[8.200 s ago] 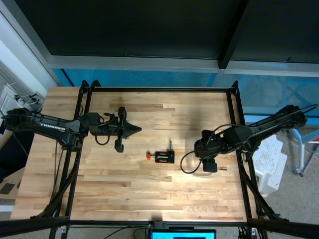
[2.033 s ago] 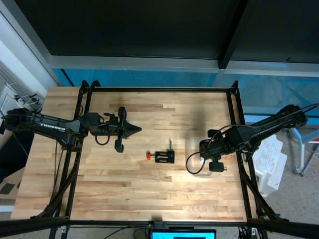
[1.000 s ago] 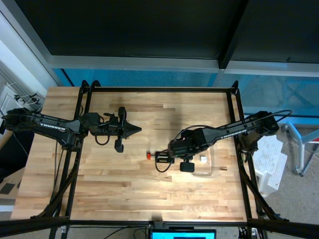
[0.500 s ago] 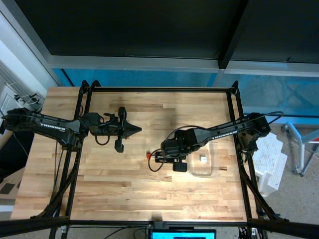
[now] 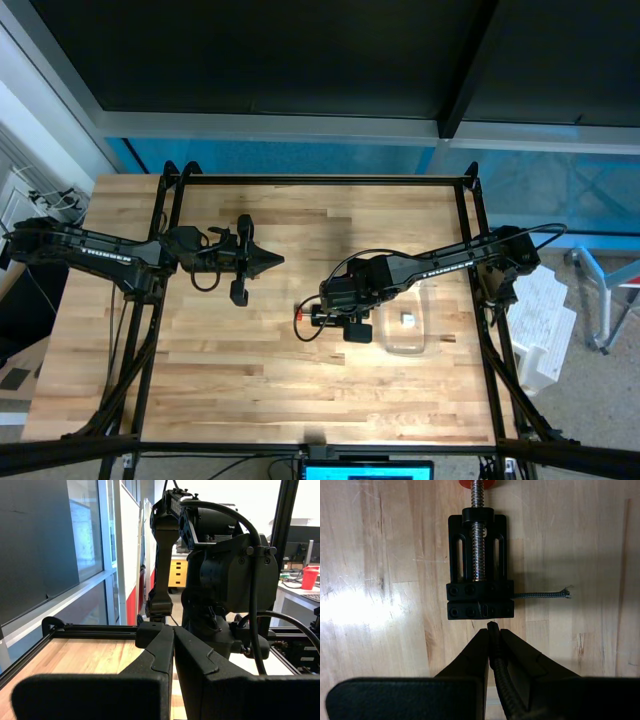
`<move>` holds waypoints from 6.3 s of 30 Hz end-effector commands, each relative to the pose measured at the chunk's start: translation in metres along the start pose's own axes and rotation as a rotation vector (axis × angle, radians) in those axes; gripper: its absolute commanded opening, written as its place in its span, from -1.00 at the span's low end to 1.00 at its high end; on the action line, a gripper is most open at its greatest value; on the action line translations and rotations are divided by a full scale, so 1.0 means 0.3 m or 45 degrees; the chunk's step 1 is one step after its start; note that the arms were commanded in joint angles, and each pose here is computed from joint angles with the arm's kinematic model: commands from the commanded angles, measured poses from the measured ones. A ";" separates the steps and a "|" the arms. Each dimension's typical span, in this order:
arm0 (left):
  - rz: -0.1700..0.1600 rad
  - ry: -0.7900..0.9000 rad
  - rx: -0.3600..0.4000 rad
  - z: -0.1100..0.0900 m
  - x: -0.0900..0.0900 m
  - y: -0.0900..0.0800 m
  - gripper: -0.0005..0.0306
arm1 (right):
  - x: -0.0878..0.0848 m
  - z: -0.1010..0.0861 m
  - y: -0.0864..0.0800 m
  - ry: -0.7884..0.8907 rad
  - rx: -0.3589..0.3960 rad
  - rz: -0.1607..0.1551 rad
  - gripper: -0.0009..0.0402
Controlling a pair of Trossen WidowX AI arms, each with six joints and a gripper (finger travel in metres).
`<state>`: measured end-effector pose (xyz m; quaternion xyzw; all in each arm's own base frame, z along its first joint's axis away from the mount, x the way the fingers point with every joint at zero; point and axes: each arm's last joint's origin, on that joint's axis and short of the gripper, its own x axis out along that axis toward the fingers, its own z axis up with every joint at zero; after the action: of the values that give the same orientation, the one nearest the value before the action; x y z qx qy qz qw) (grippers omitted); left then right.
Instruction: Pick the usb-c connector and install on the hub
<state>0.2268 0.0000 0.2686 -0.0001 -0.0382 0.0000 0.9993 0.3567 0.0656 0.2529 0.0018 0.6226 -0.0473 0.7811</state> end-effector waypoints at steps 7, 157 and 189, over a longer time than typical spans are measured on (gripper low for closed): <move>0.000 0.000 0.000 0.000 0.000 0.000 -0.96 | 0.005 0.014 0.005 0.004 0.006 0.000 -0.96; 0.000 0.000 0.000 0.000 0.000 0.000 -0.96 | -0.291 -0.279 -0.216 -0.887 0.072 0.120 -0.92; 0.000 0.000 0.000 0.000 0.000 0.000 -0.96 | -0.175 -0.449 -0.261 -1.748 0.068 0.148 -0.96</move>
<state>0.2268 0.0000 0.2685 -0.0001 -0.0380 0.0002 0.9993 0.2078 -0.0004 0.2783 0.0236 -0.0162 -0.0113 0.9995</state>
